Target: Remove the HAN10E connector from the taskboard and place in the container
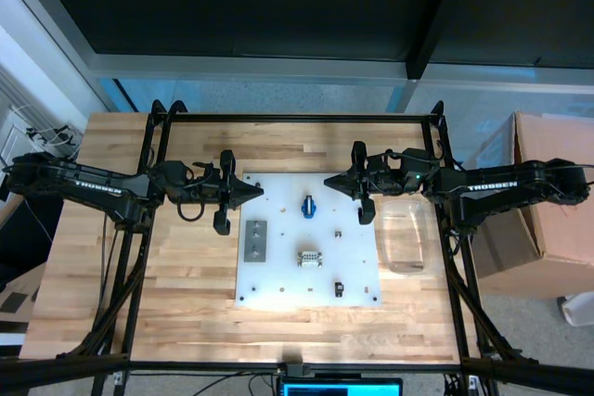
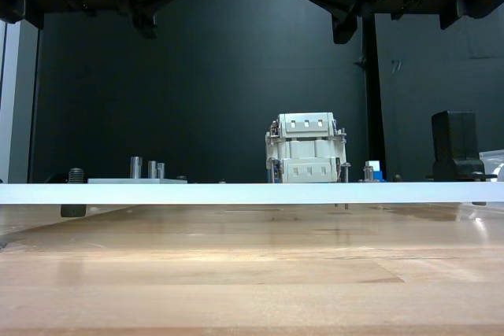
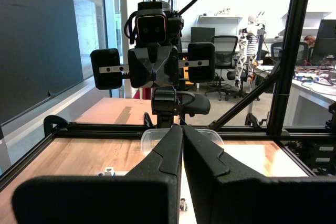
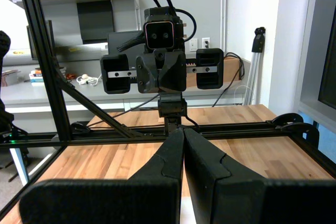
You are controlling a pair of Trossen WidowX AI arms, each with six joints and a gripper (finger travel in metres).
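Leftmost, my left gripper [image 1: 258, 194] hangs high over the taskboard's [image 1: 278, 296] left far corner, its black wedge fingers pressed together with nothing between them. It points right across the board.

On the board's left half lies a grey metal block [image 1: 255, 239], flat and rectangular, with short pins standing up from it.

Near the board's middle, a little toward the near edge, stands the HAN10E connector [image 1: 310, 259]. It sits upright in its seat, untouched by either of my grippers. Its long axis runs left to right across the board and its top faces up. From table height the connector [image 2: 305, 149] is a pale grey, boxy housing in two tiers, with small screws at its corners.

Beyond it, toward the board's far edge, is a small blue part [image 1: 309, 205]. A small black part [image 1: 340, 288] stands near the board's near edge.

My right gripper [image 1: 328, 181] hovers high over the board's far edge, pointing left, fingers likewise closed on nothing.

Just off the board's right edge rests the container [image 1: 406, 240], a clear plastic tub with rounded corners. A cardboard box [image 1: 548, 194] sits well right of the board, off the table [image 1: 158, 303].
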